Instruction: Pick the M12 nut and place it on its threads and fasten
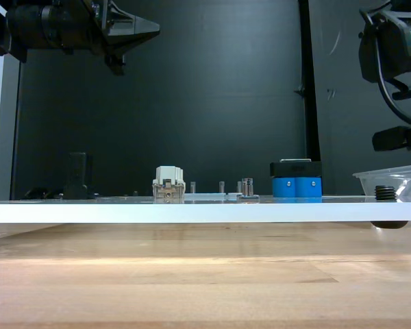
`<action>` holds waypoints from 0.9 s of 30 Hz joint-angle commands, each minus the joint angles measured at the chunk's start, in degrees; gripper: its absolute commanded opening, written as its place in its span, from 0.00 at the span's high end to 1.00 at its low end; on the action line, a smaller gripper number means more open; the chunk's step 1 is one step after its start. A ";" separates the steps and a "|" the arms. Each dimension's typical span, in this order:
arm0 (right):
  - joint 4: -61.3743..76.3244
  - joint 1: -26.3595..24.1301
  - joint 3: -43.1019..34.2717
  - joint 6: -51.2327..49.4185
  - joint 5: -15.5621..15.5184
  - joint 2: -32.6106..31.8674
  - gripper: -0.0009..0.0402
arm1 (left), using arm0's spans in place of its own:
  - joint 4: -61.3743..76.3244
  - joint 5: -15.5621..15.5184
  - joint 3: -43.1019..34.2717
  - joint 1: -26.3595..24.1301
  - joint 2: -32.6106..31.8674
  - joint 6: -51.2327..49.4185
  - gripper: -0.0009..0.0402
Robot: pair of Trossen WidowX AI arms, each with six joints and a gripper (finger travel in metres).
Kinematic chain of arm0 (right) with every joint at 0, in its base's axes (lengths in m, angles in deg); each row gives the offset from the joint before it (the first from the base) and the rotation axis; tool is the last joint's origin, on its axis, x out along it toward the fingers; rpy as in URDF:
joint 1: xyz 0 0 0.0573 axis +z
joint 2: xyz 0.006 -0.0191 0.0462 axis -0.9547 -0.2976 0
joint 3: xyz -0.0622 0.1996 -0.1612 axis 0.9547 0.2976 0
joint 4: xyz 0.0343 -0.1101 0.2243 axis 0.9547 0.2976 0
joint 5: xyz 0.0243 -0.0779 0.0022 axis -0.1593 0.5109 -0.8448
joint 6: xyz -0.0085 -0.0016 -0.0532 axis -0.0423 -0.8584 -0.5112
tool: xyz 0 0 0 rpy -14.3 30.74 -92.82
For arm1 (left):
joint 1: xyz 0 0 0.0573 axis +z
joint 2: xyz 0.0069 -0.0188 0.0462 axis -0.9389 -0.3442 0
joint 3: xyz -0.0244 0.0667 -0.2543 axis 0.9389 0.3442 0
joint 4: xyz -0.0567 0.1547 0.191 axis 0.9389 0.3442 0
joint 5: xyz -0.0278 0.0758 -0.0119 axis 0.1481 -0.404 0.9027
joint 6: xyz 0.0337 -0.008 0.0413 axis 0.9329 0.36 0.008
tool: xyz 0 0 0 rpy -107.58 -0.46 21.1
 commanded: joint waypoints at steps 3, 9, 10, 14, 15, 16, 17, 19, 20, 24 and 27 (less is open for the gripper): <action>-1.09 -0.09 0.09 -0.46 0.22 -2.40 0.49 | -0.07 0.02 0.07 0.00 -0.02 0.02 0.98; -2.05 -0.26 0.33 -0.96 0.22 -5.05 0.49 | -0.07 0.02 0.07 0.00 -0.02 0.02 0.98; -2.69 -0.48 0.50 -1.40 0.24 -5.31 0.49 | -0.09 0.00 0.04 0.00 -0.02 0.02 0.98; -5.20 -1.38 1.68 -2.08 2.03 -6.01 0.49 | -0.11 0.00 0.04 0.00 -0.02 0.02 0.98; -5.95 -1.49 2.12 -2.51 2.08 -6.01 0.49 | -0.09 0.00 0.04 0.02 -0.02 0.02 0.98; -6.71 -1.46 2.62 -2.97 2.03 -6.01 0.49 | -0.09 0.00 0.04 0.00 -0.02 0.02 0.98; -7.45 -1.49 3.08 -3.34 2.01 -6.01 0.49 | -0.09 0.00 0.04 0.00 -0.02 0.02 0.98; -8.07 -1.49 3.58 -3.50 2.03 -6.01 0.49 | -0.11 0.02 0.04 0.02 -0.02 0.02 0.98; -8.07 -1.49 3.61 -3.61 2.01 -6.01 0.49 | -0.11 0.00 0.04 0.00 -0.02 0.02 0.98; -8.09 -1.49 3.61 -3.72 2.05 -5.97 0.49 | -0.11 0.02 0.04 0.00 -0.02 0.02 0.98; -8.11 -1.49 3.54 -3.72 2.16 -5.35 0.49 | -0.11 0.00 0.04 0.00 -0.02 0.02 0.98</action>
